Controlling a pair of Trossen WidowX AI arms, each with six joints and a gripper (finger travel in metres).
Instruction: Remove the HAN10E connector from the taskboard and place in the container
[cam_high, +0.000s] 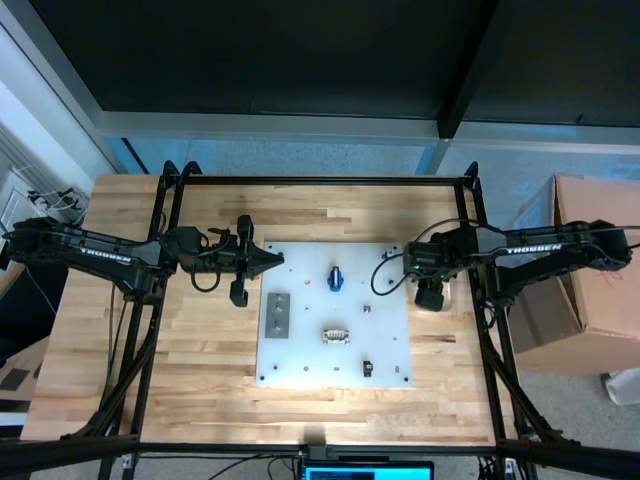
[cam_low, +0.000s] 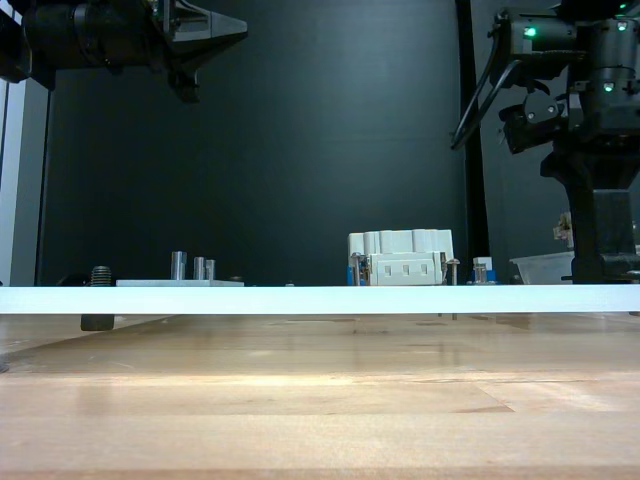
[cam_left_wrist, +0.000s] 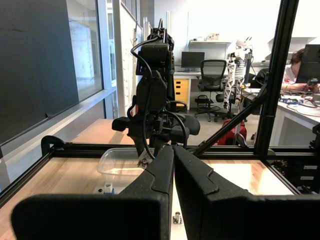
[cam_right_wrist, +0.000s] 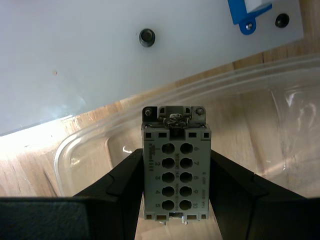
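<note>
Pale plank worktop (cam_high: 200, 350) from above, carrying a smooth white board (cam_high: 300, 350) with a blocky grey housing (cam_high: 336, 336) seated near its middle; left pincer (cam_high: 278, 258) poised over the board's far left corner, right pincer (cam_high: 430, 296) just off the board's right edge. From table height, that housing upright and ribbed on the board, left pincer high against the dark backdrop, right pincer pointing down just beside a translucent container (cam_low: 540, 268). Along the left pincer, matte black fingers (cam_left_wrist: 160, 175) pressed together on nothing, the thin-walled container beyond. Along the right pincer, black fingers (cam_right_wrist: 120, 175) clamped on the flanks of the connector (cam_right_wrist: 175, 169): grey moulded plastic, rectangular, ten round numbered sockets in two columns, metal screw at one end, hanging clear of the board above the container's glossy rounded rim. Judged to be at the placing step; next calls for lowering into the container, then spreading the fingers without tipping the part.
</note>
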